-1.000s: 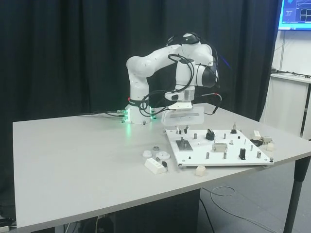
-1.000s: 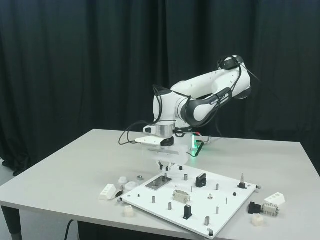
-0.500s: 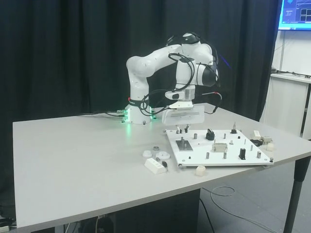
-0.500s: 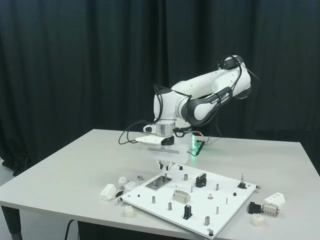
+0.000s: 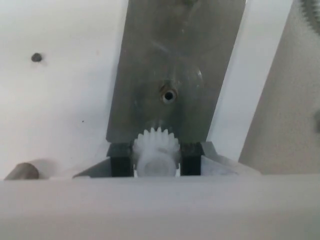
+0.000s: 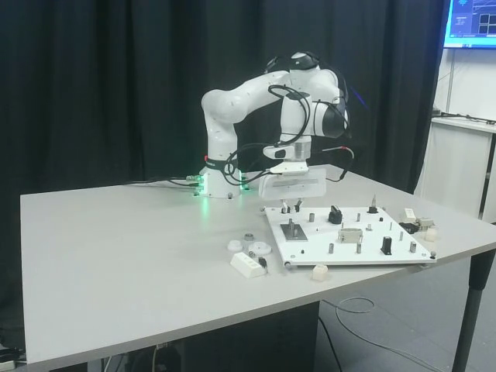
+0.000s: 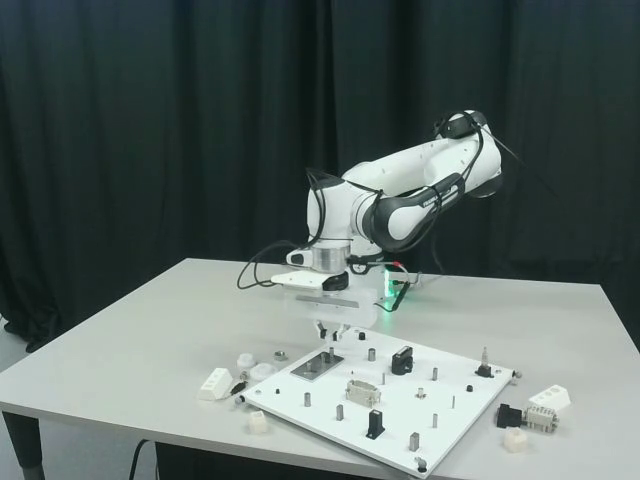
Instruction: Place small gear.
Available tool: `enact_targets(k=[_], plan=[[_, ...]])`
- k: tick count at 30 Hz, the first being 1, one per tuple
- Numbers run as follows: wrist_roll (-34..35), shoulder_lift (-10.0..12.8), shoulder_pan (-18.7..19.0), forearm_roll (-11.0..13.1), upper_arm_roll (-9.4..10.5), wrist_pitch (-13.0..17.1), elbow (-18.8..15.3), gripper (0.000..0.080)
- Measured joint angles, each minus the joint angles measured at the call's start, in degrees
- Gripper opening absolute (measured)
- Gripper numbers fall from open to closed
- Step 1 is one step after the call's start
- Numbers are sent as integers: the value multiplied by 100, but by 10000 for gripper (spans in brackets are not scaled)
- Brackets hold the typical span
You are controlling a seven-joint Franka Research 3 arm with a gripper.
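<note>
In the wrist view a small white gear (image 5: 156, 150) sits clamped between my two black fingertips, so the gripper (image 5: 156, 159) is shut on it. Right below it lies a grey metal plate (image 5: 175, 55) with a small pin hole (image 5: 169, 95), set into the white board (image 5: 55, 100). From the room cameras the gripper (image 6: 291, 206) (image 7: 331, 331) hangs just above the near-left part of the white board (image 6: 403, 257) (image 7: 455, 425), over the grey plate (image 6: 293, 232) (image 7: 316, 364). The gear itself is too small to make out there.
The board carries several pegs and black fixtures (image 6: 335, 215) (image 7: 402, 359). Loose white parts (image 6: 248, 263) (image 7: 216, 383) and gears (image 6: 258, 249) lie on the table beside the board's left edge. A white connector (image 7: 548, 400) and a white block (image 7: 515, 439) lie past its right end.
The gripper has risen slightly above the board, still holding the gear; otherwise the arm has hardly moved.
</note>
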Motion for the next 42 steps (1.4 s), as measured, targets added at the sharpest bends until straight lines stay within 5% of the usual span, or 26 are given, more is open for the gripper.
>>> enact_targets(k=[20, 42], plan=[[-1060, -2, -394, -117, 128, 417, -159, 198], [-2104, -26, -1150, 356, 359, 208, -122, 197]])
